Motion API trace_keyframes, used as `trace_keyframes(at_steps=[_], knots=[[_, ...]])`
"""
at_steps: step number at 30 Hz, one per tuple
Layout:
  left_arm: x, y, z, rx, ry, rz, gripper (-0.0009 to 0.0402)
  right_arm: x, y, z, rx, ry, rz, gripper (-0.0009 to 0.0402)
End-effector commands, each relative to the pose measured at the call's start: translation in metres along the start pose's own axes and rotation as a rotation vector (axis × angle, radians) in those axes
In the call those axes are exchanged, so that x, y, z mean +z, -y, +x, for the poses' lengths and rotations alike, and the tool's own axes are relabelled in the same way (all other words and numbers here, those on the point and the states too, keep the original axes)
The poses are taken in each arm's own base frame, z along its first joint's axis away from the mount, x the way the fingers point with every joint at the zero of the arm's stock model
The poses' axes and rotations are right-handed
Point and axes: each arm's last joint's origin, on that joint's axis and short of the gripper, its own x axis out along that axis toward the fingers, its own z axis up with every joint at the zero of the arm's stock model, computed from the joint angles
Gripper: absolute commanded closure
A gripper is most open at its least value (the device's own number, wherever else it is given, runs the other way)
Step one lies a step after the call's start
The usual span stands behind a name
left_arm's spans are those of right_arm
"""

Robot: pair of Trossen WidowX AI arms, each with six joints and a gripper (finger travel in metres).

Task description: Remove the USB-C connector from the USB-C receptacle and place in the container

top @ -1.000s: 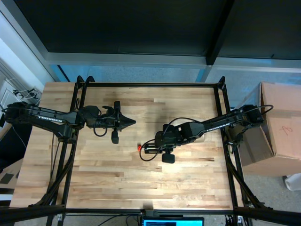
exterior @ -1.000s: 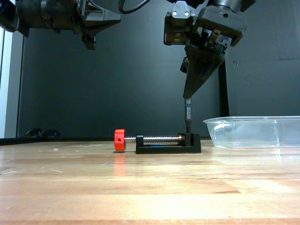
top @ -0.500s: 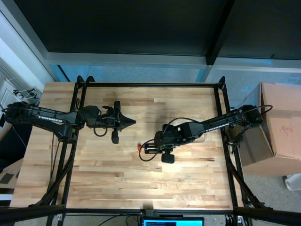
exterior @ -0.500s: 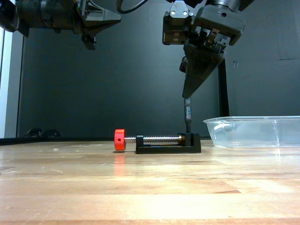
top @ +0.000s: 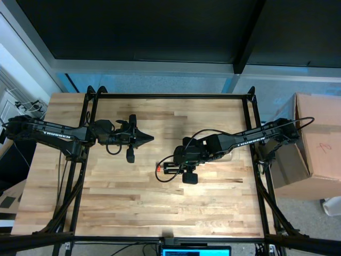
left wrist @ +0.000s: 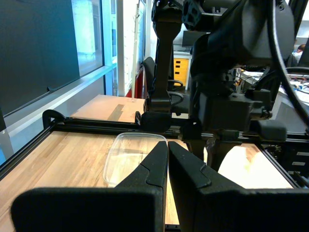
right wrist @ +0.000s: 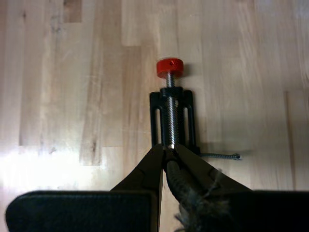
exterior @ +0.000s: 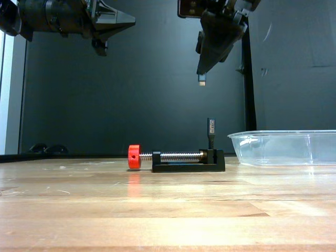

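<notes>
I see the right gripper point(exterior: 201, 71) clenched on the USB-C connector point(exterior: 201, 80), clear above the USB-C receptacle point(exterior: 211, 127) in the vise point(exterior: 184, 167); left gripper point(exterior: 132, 21) hovers clenched, well apart

Two grippers: left gripper point(top: 151, 139), fingers pressed together, high over the table's left half; right gripper point(exterior: 201, 72), raised above the vise, pinching the one USB-C connector point(exterior: 201, 80), which hangs clear of its seat; one USB-C receptacle point(exterior: 210, 128), upright in the one black vise point(exterior: 186, 167); one red knob point(exterior: 134, 156) at the vise's left end; one clear container point(exterior: 283, 148) to the vise's right; one loose screw point(right wrist: 219, 155) beside the vise; one wooden table point(top: 133, 202); one cardboard box point(top: 317, 144) off the table's right edge.
</notes>
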Motion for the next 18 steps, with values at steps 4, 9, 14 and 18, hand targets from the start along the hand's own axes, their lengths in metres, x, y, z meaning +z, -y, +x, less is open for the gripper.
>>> trace_keyframes(at_steps=[4, 9, 14, 18], knots=[[0.0, 0.0, 0.0, 0.0, 0.001, 0.0, 0.0393, 0.003, 0.0, -0.013, 0.007, 0.031, 0.006, 0.0393], [0.0, 0.0, 0.0, 0.0, -0.004, 0.0, 0.0393, 0.001, -0.001, -0.016, 0.007, 0.023, 0.008, 0.0393], [0.0, 0.0, 0.0, 0.0, -0.003, 0.0, 0.0393, -0.004, -0.007, -0.023, 0.016, 0.012, 0.006, 0.0393], [0.0, 0.0, 0.0, 0.0, -0.004, 0.0, 0.0393, -0.013, -0.018, -0.032, 0.033, -0.003, -0.012, 0.0393]])
